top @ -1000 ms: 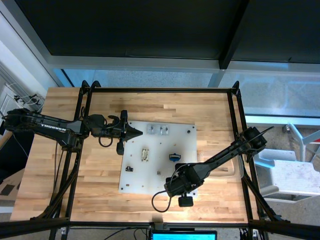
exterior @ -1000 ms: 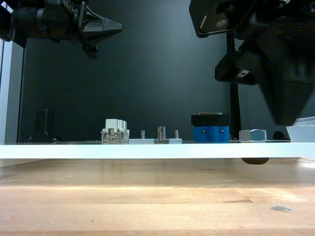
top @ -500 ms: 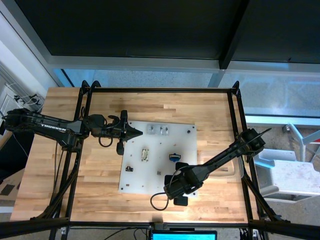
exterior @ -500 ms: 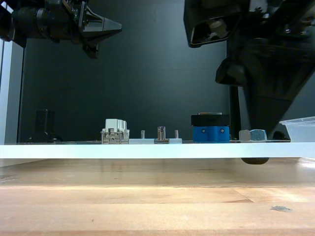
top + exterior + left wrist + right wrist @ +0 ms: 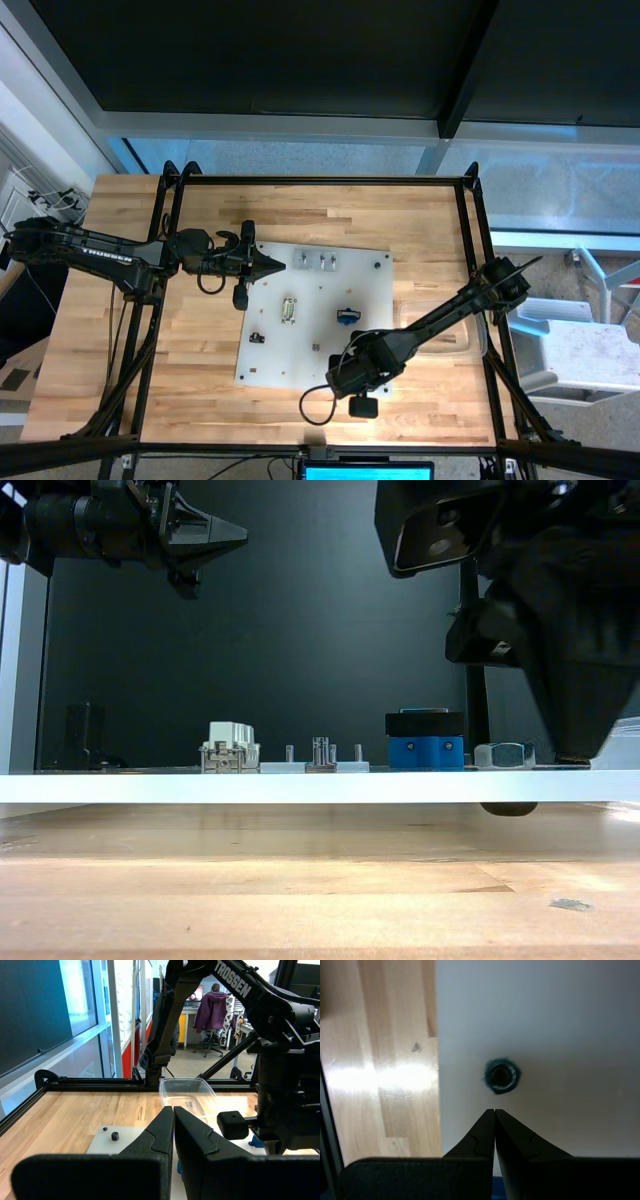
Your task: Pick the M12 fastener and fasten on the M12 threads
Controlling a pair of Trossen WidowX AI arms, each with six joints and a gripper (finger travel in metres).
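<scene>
The small silver M12 nut (image 5: 505,754) sits low on the white board (image 5: 300,340) near its near right edge. It is on its stud, with a dark centre (image 5: 502,1076) and no ribs showing. My right gripper (image 5: 494,1111) is shut and empty, pointing down at the board. Its tips (image 5: 573,758) rest just right of the nut without holding it. From above, the right gripper (image 5: 352,372) covers the nut. My left gripper (image 5: 280,268) hangs shut and empty high over the board's far left edge (image 5: 243,532) (image 5: 173,1110).
A blue-and-black fitting (image 5: 426,742) stands just left of the nut, with a grey connector (image 5: 230,752) and small pins (image 5: 322,753) further left. A clear tray (image 5: 440,335) lies on the wood right of the board. Black frame rails (image 5: 320,180) ring the table.
The right gripper's tips swung left to the nut, then back right and lower. The nut and board fittings shifted slightly left. The left arm has not moved.
</scene>
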